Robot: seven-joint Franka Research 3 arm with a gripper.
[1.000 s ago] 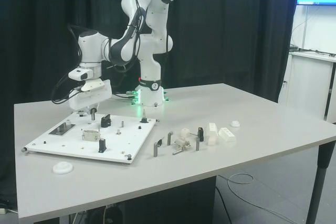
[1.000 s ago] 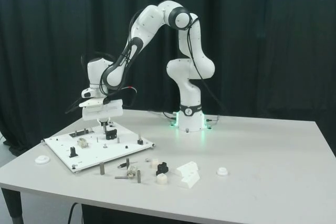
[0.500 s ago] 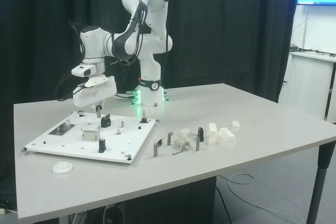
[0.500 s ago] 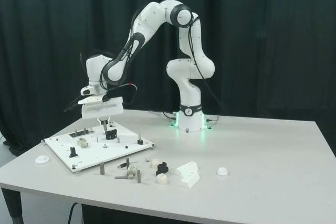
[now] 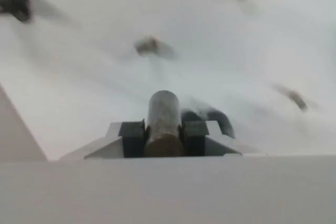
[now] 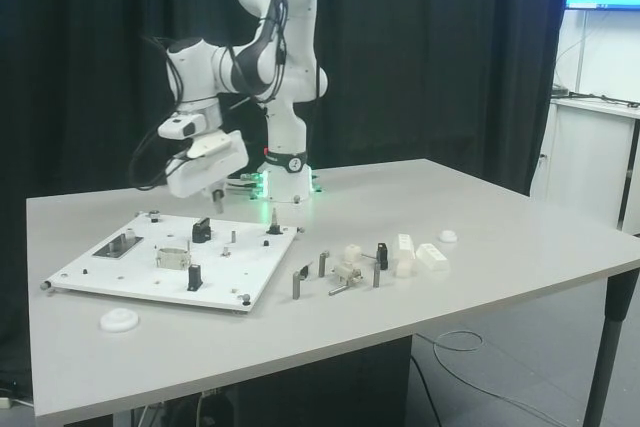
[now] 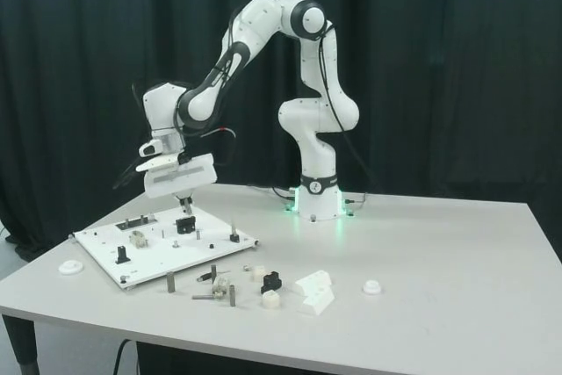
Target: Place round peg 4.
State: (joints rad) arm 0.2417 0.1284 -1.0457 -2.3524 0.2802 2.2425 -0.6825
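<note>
- Currently I read the end effector [image 5: 164, 139] as clamped on the round peg [image 5: 163, 115]: in the wrist view the black pads [image 5: 132, 136] press it from both sides, and it sticks out past the fingertips along the tool axis.
- Holding it end-on like that makes sense for a straight push into a hole.
- From the first room view, the end effector [image 6: 215, 194] hangs above the far edge of the white assembly board [image 6: 120, 272], clear of it, peg tip down and a bit tilted.
- Board already carries several fixtures, among them a black block [image 6: 201, 231]. My guess is the height is there to clear them while crossing.
- Loose spare pegs and white blocks [image 6: 405, 253] lie on the grey surface [image 6: 480, 267] beside the board, well apart from the arm.
- I can't tell which hole is the target; the wrist view shows only smeared board features under the peg.
- Judgement: peg grasped, placement not yet done; next is aligning over the hole and straightening the tilt.
</note>
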